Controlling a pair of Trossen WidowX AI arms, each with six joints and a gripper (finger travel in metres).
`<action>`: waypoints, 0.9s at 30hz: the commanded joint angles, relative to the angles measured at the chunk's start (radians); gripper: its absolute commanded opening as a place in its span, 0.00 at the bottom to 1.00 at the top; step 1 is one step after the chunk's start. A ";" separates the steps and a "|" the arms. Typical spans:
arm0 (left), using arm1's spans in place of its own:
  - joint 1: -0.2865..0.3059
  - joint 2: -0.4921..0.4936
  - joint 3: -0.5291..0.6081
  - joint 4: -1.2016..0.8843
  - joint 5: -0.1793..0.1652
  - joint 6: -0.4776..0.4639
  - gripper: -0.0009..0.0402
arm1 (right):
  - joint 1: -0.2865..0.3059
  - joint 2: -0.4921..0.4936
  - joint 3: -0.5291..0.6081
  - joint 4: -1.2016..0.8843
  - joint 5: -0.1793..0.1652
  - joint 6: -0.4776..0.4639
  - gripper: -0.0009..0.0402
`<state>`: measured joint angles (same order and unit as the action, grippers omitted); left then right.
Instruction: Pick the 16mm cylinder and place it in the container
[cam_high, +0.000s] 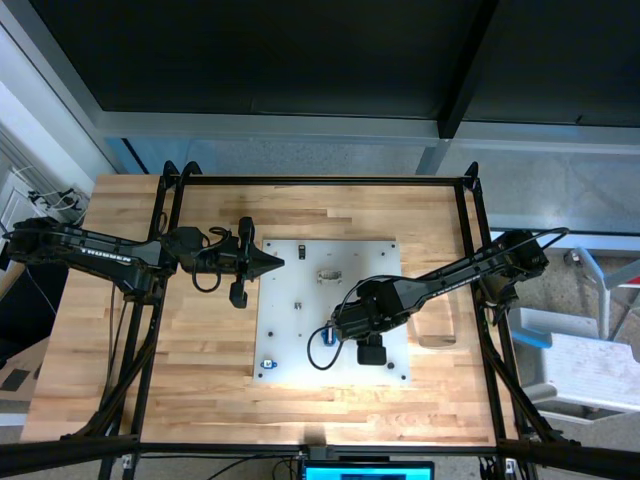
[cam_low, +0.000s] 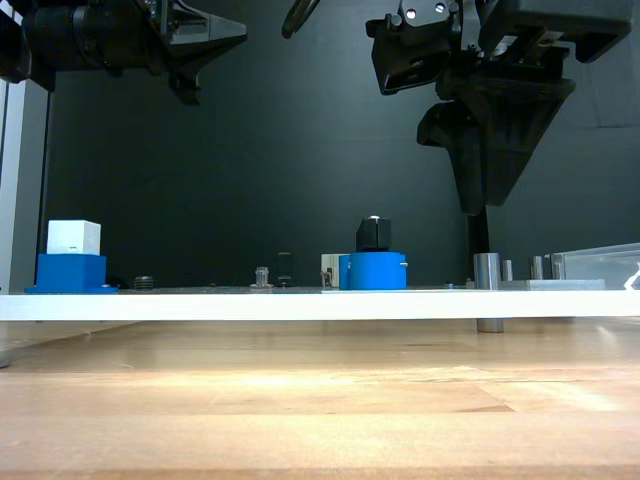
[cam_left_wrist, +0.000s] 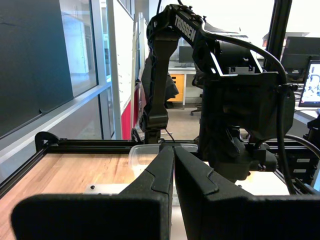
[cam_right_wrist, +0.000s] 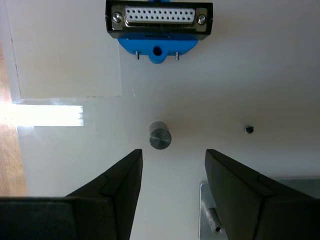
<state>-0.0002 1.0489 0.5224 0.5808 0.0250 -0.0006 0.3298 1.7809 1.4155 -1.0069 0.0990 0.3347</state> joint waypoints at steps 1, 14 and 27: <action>0.000 0.000 0.000 0.000 0.000 0.000 0.02 | 0.002 0.015 -0.001 0.003 0.005 0.000 0.48; 0.000 0.000 0.000 0.000 0.000 0.000 0.02 | 0.011 0.065 -0.001 0.039 -0.013 -0.002 0.49; 0.000 0.000 0.000 0.000 0.000 0.000 0.02 | 0.013 0.084 -0.024 0.073 -0.014 -0.002 0.49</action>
